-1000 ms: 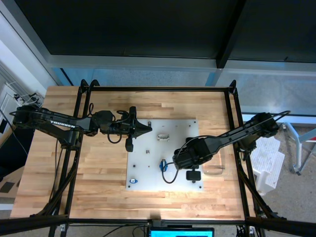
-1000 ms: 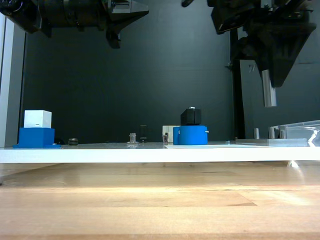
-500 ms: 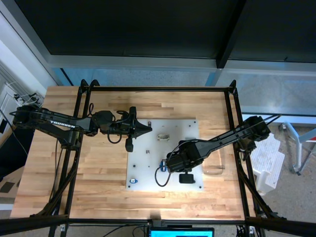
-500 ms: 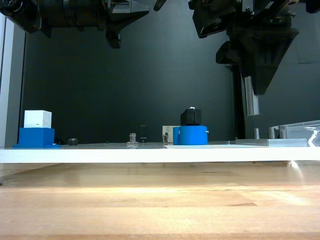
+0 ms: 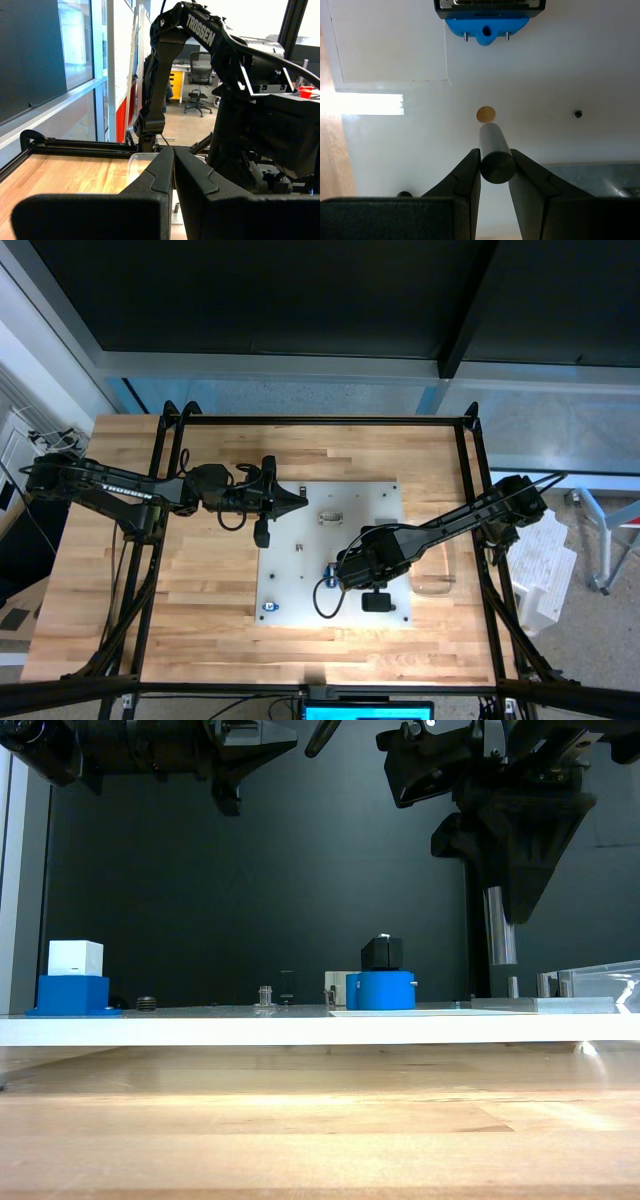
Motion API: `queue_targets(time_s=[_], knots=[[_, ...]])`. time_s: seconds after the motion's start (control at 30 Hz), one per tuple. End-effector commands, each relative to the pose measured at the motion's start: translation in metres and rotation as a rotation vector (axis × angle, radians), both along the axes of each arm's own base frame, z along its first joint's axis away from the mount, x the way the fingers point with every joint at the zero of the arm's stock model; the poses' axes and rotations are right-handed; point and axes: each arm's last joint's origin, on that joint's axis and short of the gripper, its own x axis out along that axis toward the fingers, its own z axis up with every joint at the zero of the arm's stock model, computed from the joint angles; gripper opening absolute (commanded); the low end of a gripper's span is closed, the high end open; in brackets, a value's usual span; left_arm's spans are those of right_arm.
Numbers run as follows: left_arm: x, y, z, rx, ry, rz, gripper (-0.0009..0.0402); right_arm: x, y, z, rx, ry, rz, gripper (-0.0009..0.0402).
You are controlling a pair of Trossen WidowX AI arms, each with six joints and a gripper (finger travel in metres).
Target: Pick the 16mm cylinder and install on the taskboard
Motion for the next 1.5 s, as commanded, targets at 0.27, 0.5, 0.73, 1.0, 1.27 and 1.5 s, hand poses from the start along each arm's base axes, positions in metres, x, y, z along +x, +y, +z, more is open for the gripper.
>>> queue_targets(time_s=[0.27,0.5,0.73,1.0,1.27,1.5], knots=[[0.0,0.0,0.0,0.0,0.001,0.0,0.0,0.005,0.001,-0.012,-0.007,0.011,0.002,0.0],[0.0,0.0,0.0,0.0,0.0,0.0,0.0,0.005,0.001,-0.016,-0.004,0.001,0.001,0.0],[0.0,0.0,0.0,0.0,0.0,0.0,0.0,0.005,0.001,-0.02,-0.007,-0.002,0.0,0.0],[0.0,0.0,0.0,0.0,0.0,0.0,0.0,0.005,0.001,-0.021,-0.008,-0.007,0.0,0.0],[0.0,0.0,0.0,0.0,0.0,0.0,0.0,0.005,0.001,-0.023,-0.008,-0.008,-0.001,0.0],[0.0,0.0,0.0,0.0,0.0,0.0,0.0,0.004,0.001,-0.024,-0.007,-0.009,-0.003,0.0]])
